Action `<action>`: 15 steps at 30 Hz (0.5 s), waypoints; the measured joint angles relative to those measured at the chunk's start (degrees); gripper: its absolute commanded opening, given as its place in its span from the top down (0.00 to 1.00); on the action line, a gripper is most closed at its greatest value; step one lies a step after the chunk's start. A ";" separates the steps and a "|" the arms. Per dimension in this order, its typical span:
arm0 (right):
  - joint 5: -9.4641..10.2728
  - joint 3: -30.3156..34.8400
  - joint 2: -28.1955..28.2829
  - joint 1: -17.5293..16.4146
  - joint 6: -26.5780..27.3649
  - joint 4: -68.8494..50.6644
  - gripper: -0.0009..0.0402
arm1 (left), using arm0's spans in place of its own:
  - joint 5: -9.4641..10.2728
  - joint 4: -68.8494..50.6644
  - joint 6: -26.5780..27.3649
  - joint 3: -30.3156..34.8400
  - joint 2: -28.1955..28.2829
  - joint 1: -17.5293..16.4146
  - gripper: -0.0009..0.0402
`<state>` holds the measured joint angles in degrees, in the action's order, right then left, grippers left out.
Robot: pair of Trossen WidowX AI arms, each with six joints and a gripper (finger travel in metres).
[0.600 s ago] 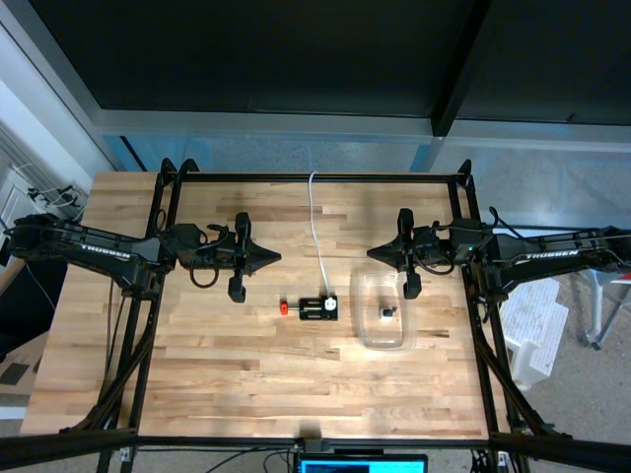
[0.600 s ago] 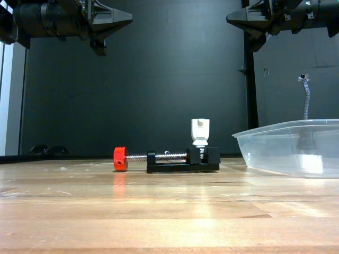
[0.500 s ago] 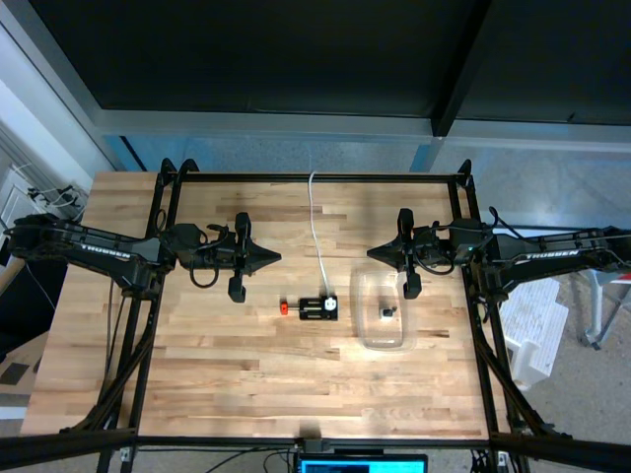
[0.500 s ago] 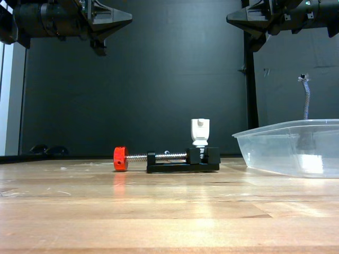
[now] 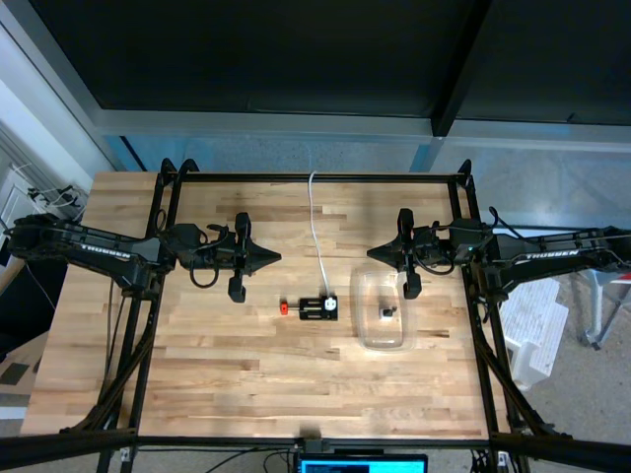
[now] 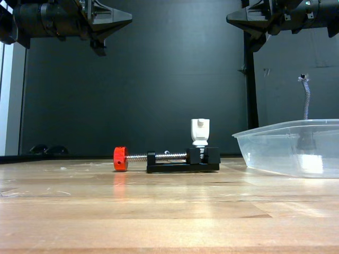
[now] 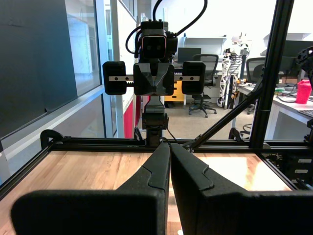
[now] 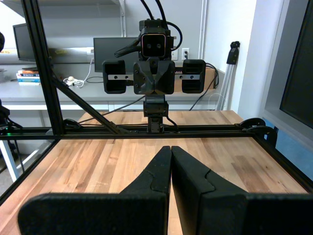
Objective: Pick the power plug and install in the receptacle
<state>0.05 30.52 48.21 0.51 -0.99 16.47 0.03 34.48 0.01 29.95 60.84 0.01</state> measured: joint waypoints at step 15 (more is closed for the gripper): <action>-4.66 0.00 0.39 0.00 4.42 0.46 0.98 | 0.02 0.02 0.00 -0.02 0.00 0.00 0.98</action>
<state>-4.60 30.52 48.60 0.51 3.42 16.93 0.05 34.50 0.01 29.93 60.84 0.01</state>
